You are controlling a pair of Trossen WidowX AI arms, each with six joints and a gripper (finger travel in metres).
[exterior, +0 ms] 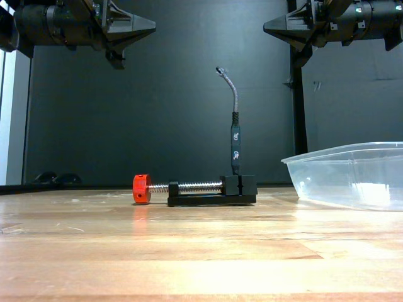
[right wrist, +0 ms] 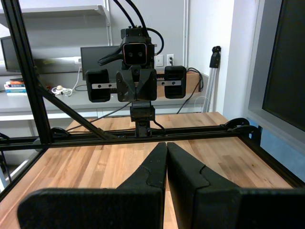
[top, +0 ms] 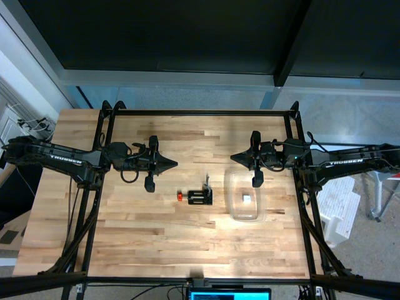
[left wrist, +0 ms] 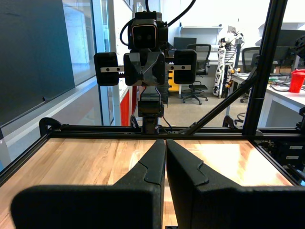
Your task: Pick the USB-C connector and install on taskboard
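The taskboard [top: 199, 197] is a small black block at the table's middle, with its red-orange knob [exterior: 141, 189] to the left and a thin upright pin [exterior: 235, 135] rising from its right end. I cannot make out the USB-C connector in any view. My left gripper [top: 175, 164] hovers high above the table, left of the taskboard and further back, shut with nothing in it [left wrist: 166, 143]. At the same height, right of the taskboard, my right gripper [top: 232, 157] points back at the left one and is also shut and empty [right wrist: 167, 145].
A clear plastic tray [top: 234, 209] lies just right of the taskboard, under the right arm, with a small white block [top: 247, 198] inside. A black frame runs around the table's edges. Bare wood stretches in front of the taskboard.
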